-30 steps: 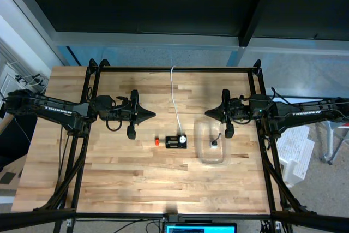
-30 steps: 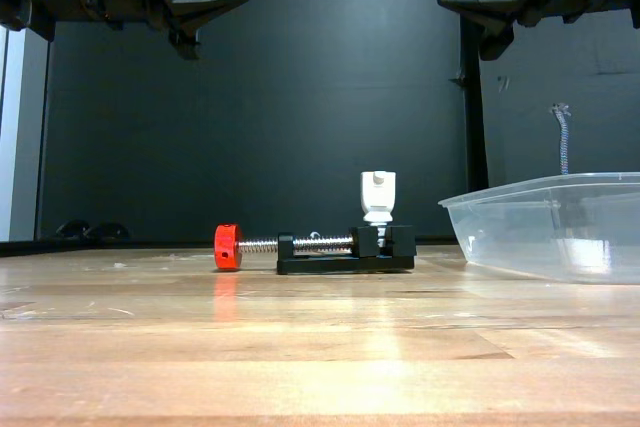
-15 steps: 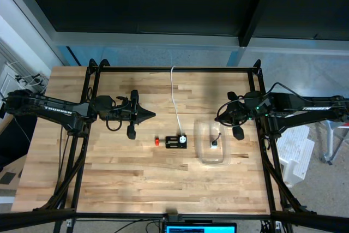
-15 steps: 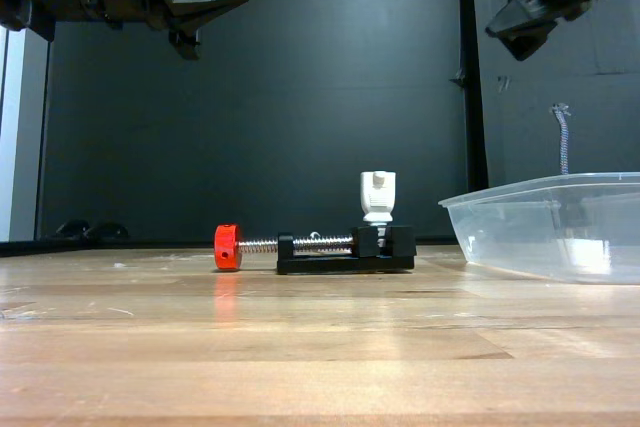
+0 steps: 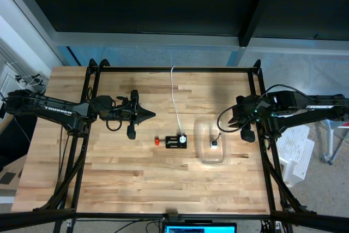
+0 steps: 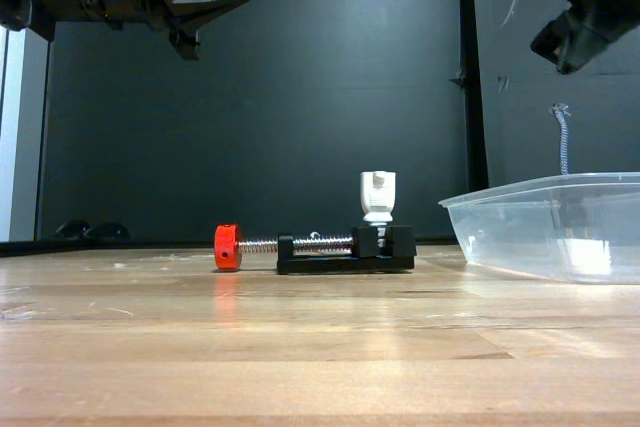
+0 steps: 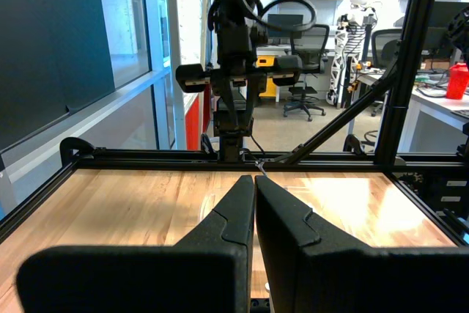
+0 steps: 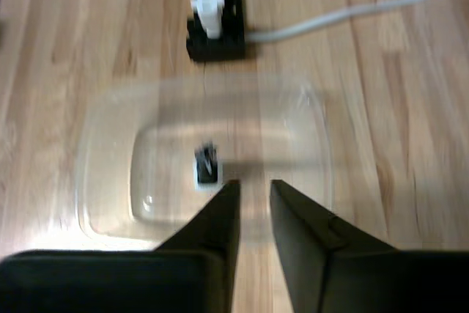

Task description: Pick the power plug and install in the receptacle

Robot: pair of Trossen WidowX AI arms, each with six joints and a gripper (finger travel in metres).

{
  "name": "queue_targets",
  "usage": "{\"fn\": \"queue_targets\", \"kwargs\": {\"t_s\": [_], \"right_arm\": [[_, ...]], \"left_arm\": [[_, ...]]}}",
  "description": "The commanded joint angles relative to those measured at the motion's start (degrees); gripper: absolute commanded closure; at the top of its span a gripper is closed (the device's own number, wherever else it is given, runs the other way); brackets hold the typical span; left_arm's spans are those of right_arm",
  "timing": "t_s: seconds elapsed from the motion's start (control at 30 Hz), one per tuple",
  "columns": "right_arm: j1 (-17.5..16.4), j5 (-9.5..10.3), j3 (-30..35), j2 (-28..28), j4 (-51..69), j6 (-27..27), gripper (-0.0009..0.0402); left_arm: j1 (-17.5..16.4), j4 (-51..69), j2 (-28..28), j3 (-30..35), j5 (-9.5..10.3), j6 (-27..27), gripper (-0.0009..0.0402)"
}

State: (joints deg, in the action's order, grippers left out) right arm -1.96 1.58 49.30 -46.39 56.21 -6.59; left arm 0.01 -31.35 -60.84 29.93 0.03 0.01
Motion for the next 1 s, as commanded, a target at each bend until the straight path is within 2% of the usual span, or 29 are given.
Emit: {"fn": "queue_targets", "kwargs": {"t_s": [0.03,0.27,0.47,0.7,0.83,1.0], "right_arm": [[-0.09,-0.02,-0.09,-1.38,0.35,-0.46,0.0282],[-0.57,-0.02,-0.92,-5.88,-0.31,-0.44,0.0195],[-3.67,-0.44,-2.99,-7.54,-4.42,-1.81,0.0138],[-6.69,-0.74,-6.62,-8.68,-10.49,-3.87,0.013],[-8.33,-2.03,-7.98,-9.68,-12.83,-4.98,0.013],[-8.72,-2.01,-9.44,-11.98,-15.85,-5.16,0.013]], "left_arm": [[-0.02,-0.02,-0.02,0.02,0.0,-0.02,0.0393],[-0.02,-0.02,-0.02,0.02,0.0,0.0,0.0393],[0.0,-0.02,-0.02,0.02,0.0,0.0,0.0393],[0.0,-0.02,-0.02,0.02,0.0,0.0,0.0393],[0.0,-0.02,-0.02,0.02,0.0,0.0,0.0393],[0.0,-0.02,-0.02,0.02,0.0,0.0,0.0393]]}}
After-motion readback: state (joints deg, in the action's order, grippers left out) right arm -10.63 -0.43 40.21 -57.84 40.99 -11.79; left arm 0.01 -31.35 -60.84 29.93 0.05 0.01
